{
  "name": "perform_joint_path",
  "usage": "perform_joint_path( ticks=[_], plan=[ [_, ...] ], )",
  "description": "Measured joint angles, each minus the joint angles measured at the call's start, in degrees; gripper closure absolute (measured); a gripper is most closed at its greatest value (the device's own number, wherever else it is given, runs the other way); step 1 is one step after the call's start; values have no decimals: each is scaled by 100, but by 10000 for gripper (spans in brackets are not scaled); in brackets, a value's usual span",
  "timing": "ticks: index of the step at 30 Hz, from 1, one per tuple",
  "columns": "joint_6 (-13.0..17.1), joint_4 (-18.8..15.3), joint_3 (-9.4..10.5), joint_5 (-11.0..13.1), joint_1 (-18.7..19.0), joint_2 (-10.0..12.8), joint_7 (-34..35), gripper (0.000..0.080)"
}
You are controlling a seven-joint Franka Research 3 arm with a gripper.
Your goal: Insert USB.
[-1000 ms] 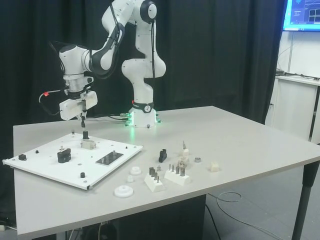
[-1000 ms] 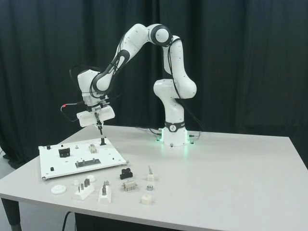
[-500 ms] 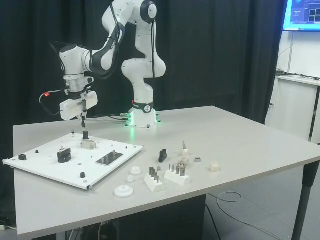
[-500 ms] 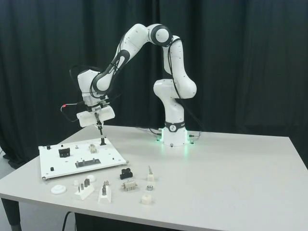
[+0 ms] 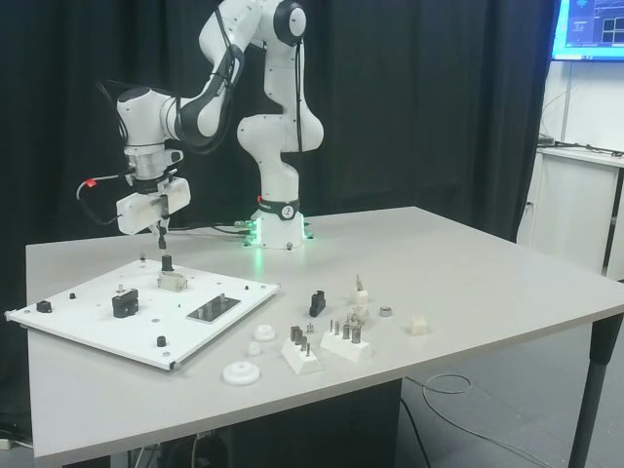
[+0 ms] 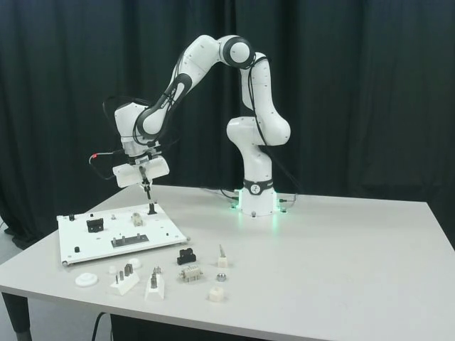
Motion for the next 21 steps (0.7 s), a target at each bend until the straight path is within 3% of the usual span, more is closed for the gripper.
perform_joint_path(
  ticks=[21],
  plan=[
    [128, -118, 0, 11, 53, 0, 7, 757]
  ],
)
